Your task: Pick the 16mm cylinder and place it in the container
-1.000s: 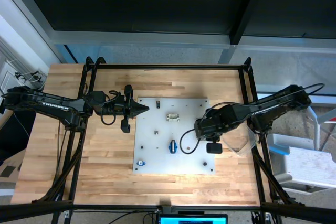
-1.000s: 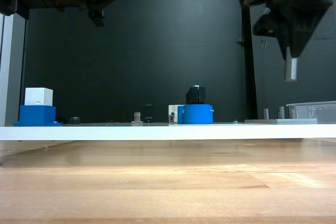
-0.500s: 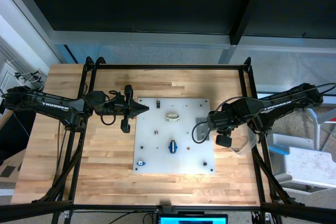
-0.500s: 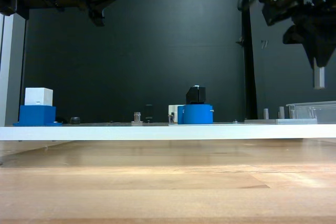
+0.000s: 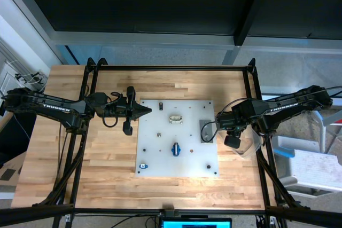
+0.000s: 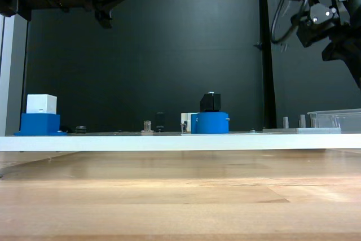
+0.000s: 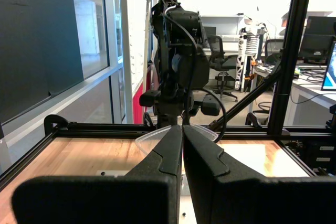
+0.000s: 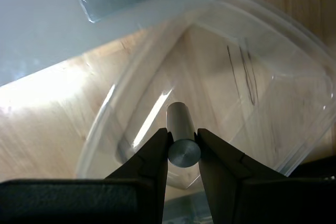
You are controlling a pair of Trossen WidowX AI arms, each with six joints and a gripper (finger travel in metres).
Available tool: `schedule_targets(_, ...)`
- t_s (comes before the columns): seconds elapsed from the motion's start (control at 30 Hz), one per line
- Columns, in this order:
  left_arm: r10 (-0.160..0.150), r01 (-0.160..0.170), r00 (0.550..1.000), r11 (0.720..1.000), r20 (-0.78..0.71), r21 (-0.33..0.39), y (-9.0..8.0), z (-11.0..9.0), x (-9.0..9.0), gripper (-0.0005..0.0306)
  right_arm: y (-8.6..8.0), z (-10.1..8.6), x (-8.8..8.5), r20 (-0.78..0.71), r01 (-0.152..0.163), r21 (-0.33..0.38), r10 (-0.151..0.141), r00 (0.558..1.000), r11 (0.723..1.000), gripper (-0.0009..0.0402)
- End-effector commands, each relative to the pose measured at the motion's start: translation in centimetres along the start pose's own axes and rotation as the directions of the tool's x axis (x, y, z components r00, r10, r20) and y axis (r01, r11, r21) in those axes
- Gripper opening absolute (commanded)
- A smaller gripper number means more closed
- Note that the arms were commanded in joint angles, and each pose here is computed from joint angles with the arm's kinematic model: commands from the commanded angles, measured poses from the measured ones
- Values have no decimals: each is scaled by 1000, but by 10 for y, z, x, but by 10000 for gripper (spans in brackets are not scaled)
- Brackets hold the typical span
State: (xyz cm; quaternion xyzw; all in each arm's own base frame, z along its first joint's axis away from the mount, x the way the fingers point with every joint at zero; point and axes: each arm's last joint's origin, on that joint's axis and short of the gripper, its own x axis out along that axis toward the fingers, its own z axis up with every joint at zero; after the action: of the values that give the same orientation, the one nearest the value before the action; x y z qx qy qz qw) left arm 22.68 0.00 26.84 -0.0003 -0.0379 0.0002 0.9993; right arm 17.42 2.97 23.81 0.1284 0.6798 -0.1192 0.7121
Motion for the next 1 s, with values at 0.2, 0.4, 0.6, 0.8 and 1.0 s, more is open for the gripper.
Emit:
schedule_targets(0.2, 0, 0, 1000, 1000, 1, 0, 0, 0, 0, 0, -5, 4, 14, 29, -8, 60, 6, 1000, 998, 16)
schedule_targets(0.4, 0, 0, 1000, 1000, 1, 0, 0, 0, 0, 0, -9, 6, 29, 96, 40, 154, -55, 994, 987, 16)
schedule_targets(0.6, 0, 0, 1000, 1000, 1, 0, 0, 0, 0, 0, -10, 6, 40, 136, 34, 170, -58, 989, 985, 18)
schedule_targets(0.8, 0, 0, 1000, 1000, 1, 0, 0, 0, 0, 0, -11, 6, 44, 169, 66, 207, -102, 980, 976, 43)
schedule_targets(1.0, 0, 0, 1000, 1000, 1, 0, 0, 0, 0, 0, -12, 6, 42, 192, 90, 226, -135, 972, 970, 73)
